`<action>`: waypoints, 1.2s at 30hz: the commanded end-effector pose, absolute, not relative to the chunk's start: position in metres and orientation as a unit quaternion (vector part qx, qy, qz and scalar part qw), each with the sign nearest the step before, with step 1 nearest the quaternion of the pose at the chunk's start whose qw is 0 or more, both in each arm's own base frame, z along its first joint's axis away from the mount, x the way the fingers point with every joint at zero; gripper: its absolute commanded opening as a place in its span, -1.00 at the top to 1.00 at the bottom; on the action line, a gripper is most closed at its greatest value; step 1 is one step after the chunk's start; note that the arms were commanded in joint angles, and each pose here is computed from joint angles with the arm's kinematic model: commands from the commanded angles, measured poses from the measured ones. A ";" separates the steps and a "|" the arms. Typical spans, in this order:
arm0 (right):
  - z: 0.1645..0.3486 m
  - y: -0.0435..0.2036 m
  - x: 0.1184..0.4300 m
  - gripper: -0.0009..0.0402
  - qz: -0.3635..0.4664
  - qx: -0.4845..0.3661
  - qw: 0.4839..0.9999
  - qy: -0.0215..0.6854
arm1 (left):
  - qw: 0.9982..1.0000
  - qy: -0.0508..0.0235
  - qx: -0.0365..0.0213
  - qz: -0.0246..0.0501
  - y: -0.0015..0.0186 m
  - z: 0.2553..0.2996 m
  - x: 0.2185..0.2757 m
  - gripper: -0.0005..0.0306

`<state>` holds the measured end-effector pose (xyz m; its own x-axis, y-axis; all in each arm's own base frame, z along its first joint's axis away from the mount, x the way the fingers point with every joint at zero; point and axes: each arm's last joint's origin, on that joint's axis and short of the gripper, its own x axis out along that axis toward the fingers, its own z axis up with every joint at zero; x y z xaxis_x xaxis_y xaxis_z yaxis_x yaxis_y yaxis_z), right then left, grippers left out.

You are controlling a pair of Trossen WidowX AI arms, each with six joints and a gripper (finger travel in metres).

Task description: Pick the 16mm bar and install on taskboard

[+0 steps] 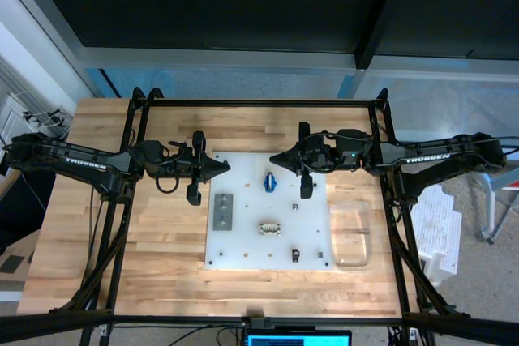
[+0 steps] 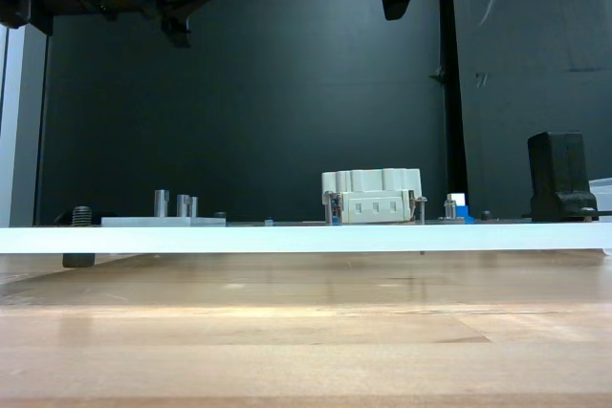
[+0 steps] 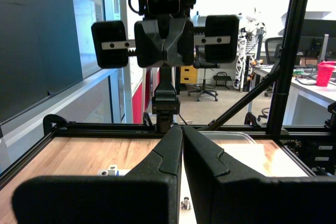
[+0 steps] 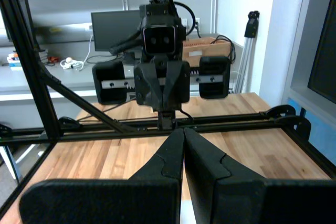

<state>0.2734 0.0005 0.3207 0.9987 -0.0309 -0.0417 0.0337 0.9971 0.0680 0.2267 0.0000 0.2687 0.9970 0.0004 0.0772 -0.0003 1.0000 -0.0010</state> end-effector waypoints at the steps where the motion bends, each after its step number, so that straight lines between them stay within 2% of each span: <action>1: 0.317 0.000 0.270 0.96 -0.024 0.036 0.999 0.008 | 0.999 -0.038 0.000 0.000 0.0000 0.2686 0.2268 0.96; 22: 0.289 0.000 0.255 0.96 -0.023 0.046 0.999 -0.001 | 0.999 -0.038 0.000 0.000 0.0000 0.2686 0.2268 0.97; 36: 0.283 0.000 0.248 0.96 -0.023 0.046 0.999 -0.007 | 0.999 -0.038 0.000 0.000 0.0000 0.2686 0.2268 0.96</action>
<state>0.2482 0.0000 0.2834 0.9988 -0.0461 0.0135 0.0447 0.9945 0.0946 0.2268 0.0000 0.2686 0.9970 0.0004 0.0768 -0.0003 1.0000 -0.0010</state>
